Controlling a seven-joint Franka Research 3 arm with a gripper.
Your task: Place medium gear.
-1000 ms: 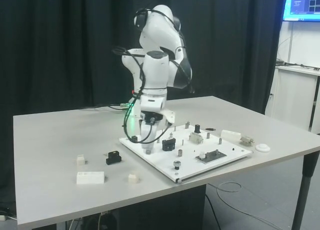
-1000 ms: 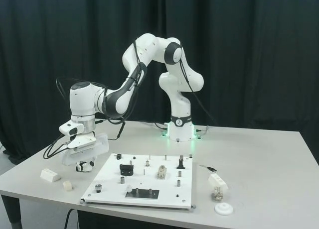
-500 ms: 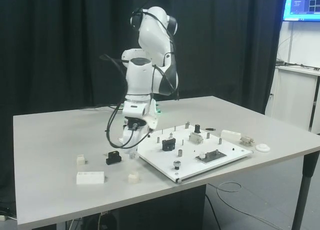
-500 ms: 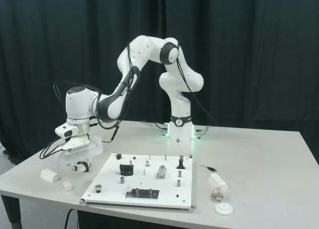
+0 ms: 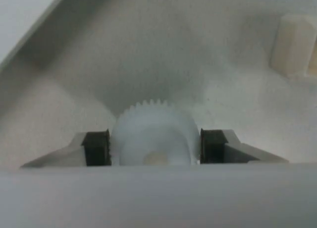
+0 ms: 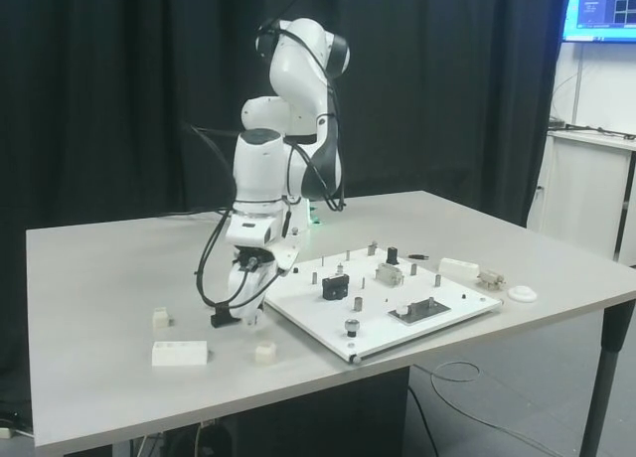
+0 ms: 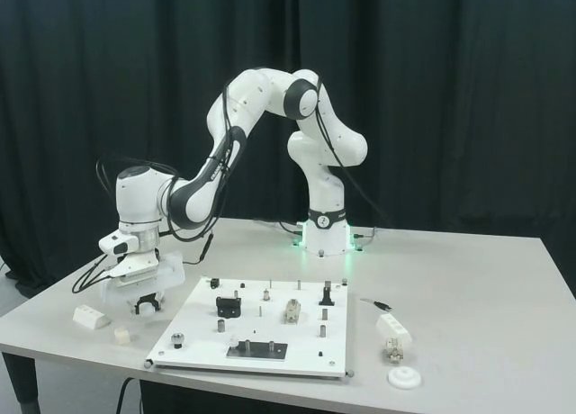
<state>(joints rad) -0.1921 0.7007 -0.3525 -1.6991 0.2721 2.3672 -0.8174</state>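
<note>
The medium gear (image 5: 154,141) is white and toothed, and my gripper (image 5: 154,147) is shut on it, one black pad (image 5: 96,147) on either side. In the first room view the gripper (image 6: 248,313) hangs low over the grey table, just off the near-left edge of the white assembly board (image 6: 417,328), with the gear (image 6: 250,320) at its tips. The second room view shows the gripper (image 7: 144,302) left of the board (image 7: 270,337), the gear (image 7: 144,307) close to the table top.
A black part (image 6: 221,318) lies right beside the gripper. A white block (image 6: 180,353) and two small pale cubes (image 6: 161,318) (image 6: 264,353) sit nearby. The board carries pegs and fixtures. A white disc (image 6: 522,293) and a white piece (image 6: 458,267) lie beyond the board.
The arm has swung off the board toward the table's left side in the first room view and come lower, carrying the gear with it.
</note>
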